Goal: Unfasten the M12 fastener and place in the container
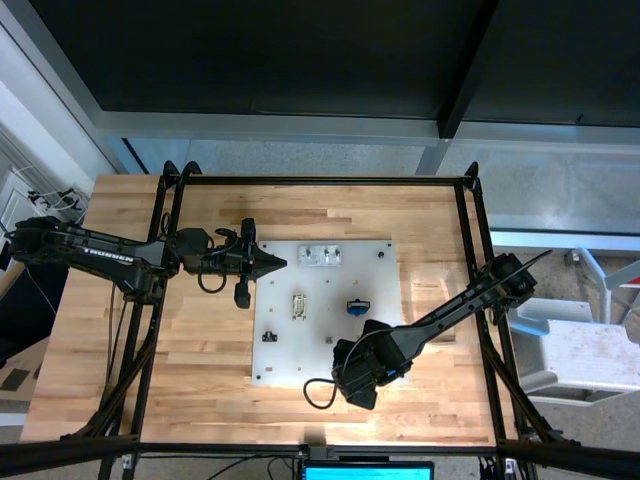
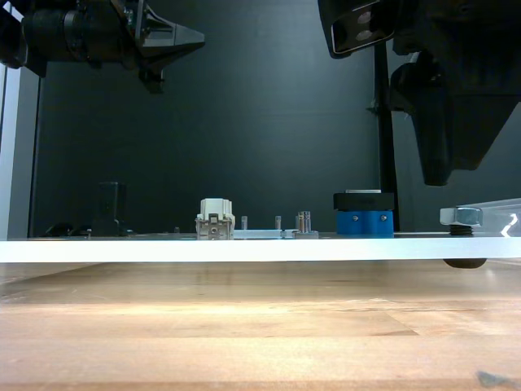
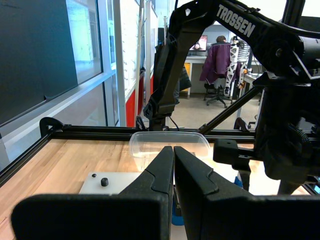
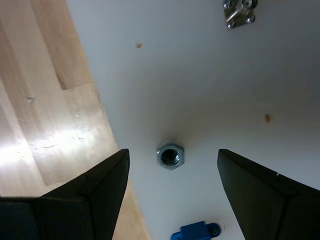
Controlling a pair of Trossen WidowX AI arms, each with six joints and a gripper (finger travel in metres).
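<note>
Hovering over the nut [image 4: 170,156]: right gripper [image 4: 172,150] points straight down at it. Its fingers are spread wide, one on either side, neither touching it. Low view shows the nut on its stud [image 2: 462,231], black ribs visible just beneath, near the near right edge of the white board [image 1: 300,350]. The clear container [image 3: 150,142] sits on the table [image 1: 200,340] just beside the board's right side, and the nut isn't in it. Left gripper [image 3: 173,155] is raised over the board's far left corner, pointing right, fingers pressed together, gripping nothing. A blue connector [image 2: 365,221] stands on the board, left of the stud.
</note>
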